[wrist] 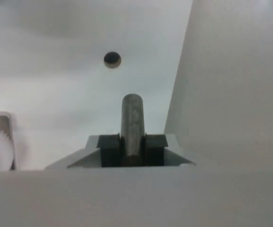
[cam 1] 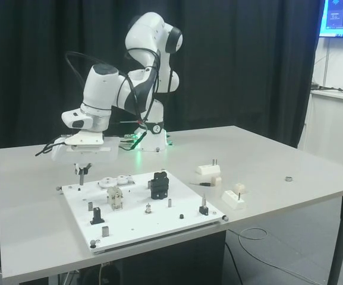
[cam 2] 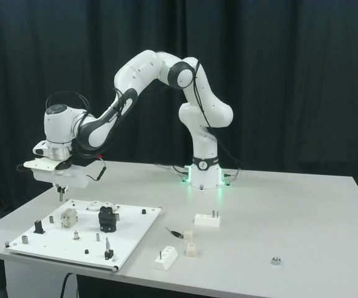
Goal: Insert round peg 3.
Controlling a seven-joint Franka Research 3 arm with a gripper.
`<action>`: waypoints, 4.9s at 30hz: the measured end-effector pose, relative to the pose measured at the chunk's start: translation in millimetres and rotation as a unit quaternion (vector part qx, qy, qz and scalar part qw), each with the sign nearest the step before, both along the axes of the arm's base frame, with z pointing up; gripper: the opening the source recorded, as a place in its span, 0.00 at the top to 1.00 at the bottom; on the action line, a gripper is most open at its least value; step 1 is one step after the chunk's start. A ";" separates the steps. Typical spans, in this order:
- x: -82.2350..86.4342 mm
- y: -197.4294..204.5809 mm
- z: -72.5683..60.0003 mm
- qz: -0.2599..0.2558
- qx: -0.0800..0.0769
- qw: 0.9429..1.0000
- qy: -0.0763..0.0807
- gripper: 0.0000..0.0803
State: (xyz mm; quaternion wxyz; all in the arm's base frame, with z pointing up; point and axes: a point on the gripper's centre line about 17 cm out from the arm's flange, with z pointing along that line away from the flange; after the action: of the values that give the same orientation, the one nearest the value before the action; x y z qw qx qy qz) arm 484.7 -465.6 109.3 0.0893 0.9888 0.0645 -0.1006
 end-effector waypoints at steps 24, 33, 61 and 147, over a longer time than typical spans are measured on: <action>1.9 0.4 -17.6 0.009 0.040 0.999 -0.004 0.87; 7.5 -1.0 -25.8 0.019 0.043 0.999 -0.011 0.87; 4.8 -1.3 -47.4 0.016 0.047 0.999 -0.010 0.87; 5.6 0.5 -40.1 0.002 0.054 0.998 -0.014 0.01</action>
State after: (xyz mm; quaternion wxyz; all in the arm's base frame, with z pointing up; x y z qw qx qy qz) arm 490.4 -465.2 69.2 0.0368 0.9934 0.0702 -0.0832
